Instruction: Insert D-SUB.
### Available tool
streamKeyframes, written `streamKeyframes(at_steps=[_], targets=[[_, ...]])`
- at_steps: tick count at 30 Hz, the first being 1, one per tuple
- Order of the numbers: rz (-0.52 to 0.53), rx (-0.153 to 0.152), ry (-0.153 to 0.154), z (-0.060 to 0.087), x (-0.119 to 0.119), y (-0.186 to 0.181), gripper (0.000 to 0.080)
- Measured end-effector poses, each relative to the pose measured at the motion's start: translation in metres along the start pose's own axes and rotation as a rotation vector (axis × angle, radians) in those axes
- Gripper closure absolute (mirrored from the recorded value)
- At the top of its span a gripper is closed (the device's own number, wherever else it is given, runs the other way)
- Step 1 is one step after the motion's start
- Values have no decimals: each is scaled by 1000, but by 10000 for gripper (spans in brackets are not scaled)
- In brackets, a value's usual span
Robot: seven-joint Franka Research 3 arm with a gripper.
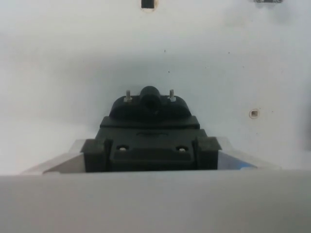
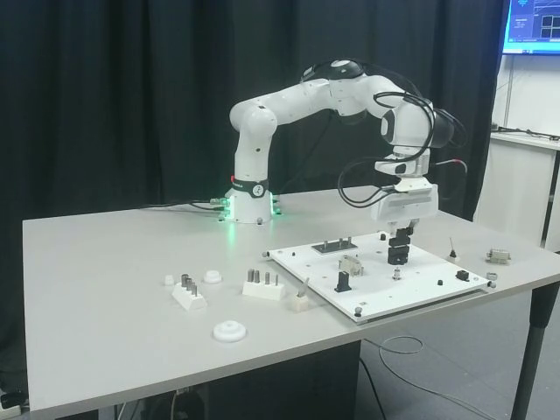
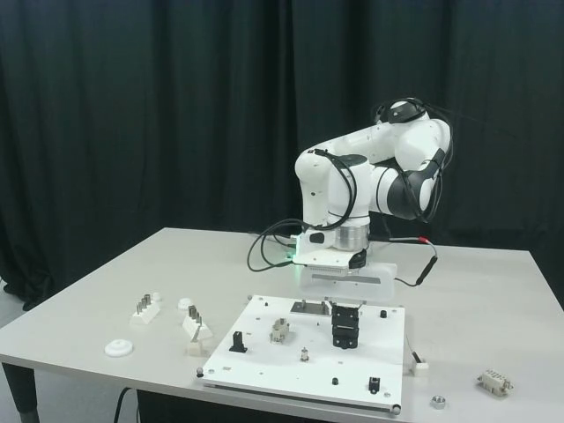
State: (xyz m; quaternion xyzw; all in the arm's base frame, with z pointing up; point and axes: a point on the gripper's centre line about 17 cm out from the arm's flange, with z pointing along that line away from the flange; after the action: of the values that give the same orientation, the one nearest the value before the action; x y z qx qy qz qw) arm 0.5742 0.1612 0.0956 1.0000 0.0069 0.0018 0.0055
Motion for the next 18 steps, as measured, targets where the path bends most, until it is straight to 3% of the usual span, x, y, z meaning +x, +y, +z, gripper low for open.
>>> streamKeyframes(at_steps=[18], targets=[[-67, 5, 2, 0, 1, 0, 421]])
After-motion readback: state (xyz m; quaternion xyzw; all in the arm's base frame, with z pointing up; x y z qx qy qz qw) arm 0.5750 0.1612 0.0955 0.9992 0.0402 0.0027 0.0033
